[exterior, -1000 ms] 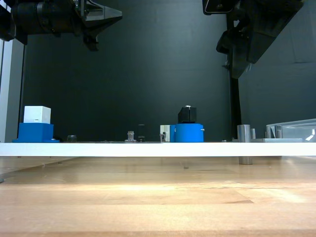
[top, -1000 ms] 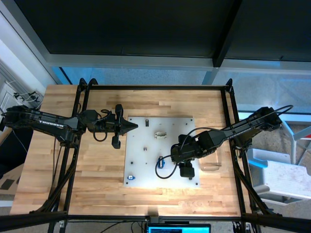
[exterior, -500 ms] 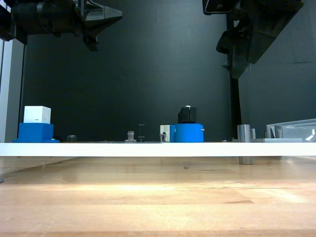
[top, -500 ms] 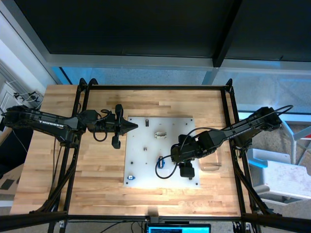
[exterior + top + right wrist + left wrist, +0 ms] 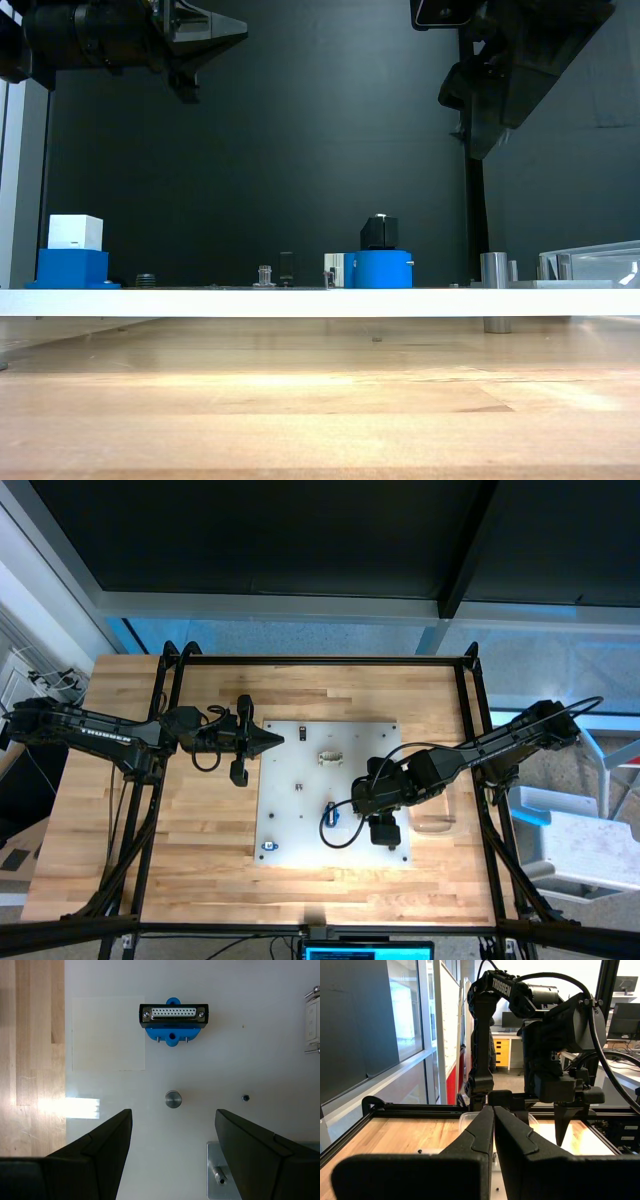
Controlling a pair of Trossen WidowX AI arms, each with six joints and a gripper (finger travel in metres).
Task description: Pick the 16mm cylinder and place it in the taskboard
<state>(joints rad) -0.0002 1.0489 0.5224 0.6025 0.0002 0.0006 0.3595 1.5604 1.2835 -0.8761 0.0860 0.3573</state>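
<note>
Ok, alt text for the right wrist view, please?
Open right gripper hangs above the white taskboard, its fingers either side of the cylinder standing in it, a blue part beyond. Left gripper, unseen here, is shut over the board's left edge.

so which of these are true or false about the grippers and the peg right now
1. The right gripper is shut on the 16mm cylinder. False: it is open and empty, hanging above the cylinder.
2. The left gripper is shut, raised over the left edge of the taskboard. True.
3. The 16mm cylinder lies on the bare wood beside the taskboard. False: it stands upright in the white taskboard.
4. A blue connector sits on the taskboard, apart from the cylinder. True.
</note>
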